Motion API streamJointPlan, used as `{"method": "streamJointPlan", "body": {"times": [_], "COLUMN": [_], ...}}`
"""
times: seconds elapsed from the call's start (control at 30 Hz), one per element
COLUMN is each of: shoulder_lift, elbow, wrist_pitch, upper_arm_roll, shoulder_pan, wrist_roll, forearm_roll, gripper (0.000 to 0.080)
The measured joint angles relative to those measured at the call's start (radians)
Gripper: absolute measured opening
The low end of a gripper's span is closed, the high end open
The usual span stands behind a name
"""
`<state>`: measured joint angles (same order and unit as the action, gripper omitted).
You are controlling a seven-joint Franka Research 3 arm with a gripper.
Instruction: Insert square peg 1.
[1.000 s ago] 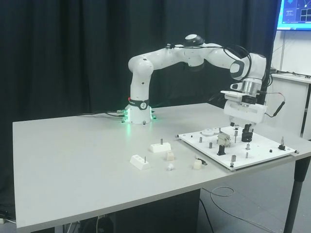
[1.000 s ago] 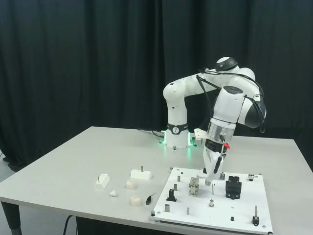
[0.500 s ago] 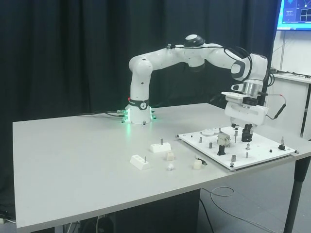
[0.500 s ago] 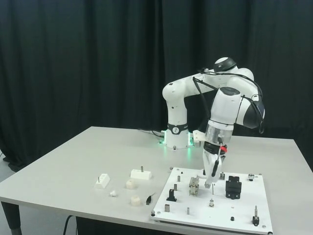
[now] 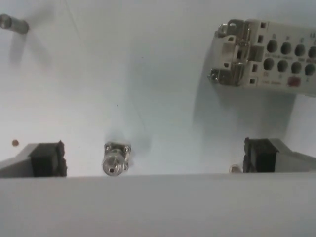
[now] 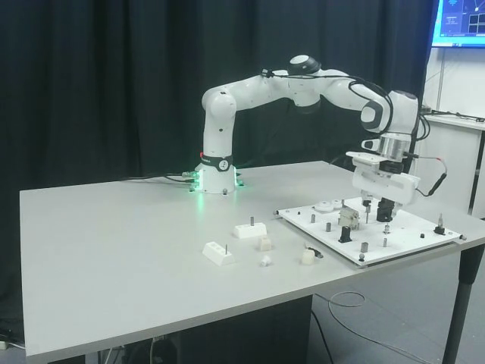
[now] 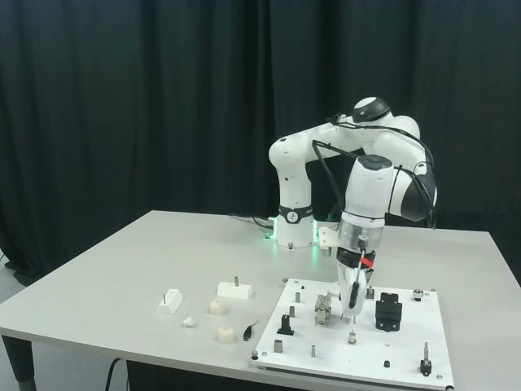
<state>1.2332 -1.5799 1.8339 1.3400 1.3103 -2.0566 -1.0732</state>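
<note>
Wrist view: claw (image 5: 148, 163) wide above board (image 5: 123, 74).

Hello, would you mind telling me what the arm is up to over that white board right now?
The white Franka arm is working on a peg insertion at the white board on the grey table. Its gripper hangs low over the middle of the board, between the grey multi-pin connector and the black block. In the wrist view the fingertips stand wide apart with nothing between them, above a small metal fitting. Several small white parts lie loose on the table beside the board.
</note>
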Motion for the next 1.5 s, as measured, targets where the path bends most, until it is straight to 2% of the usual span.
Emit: {"method": "streamJointPlan", "body": {"times": [0.47, 1.5], "shoulder_lift": [0.001, 0.008], "elbow": [0.021, 0.031], "wrist_pitch": [-0.026, -0.019], "upper_arm_roll": [-0.019, -0.049], "shoulder_pan": [-0.005, -0.005], "wrist_roll": [-0.041, -0.07], "forearm_roll": [0.0, 0.0], "gripper": [0.08, 0.08]}}
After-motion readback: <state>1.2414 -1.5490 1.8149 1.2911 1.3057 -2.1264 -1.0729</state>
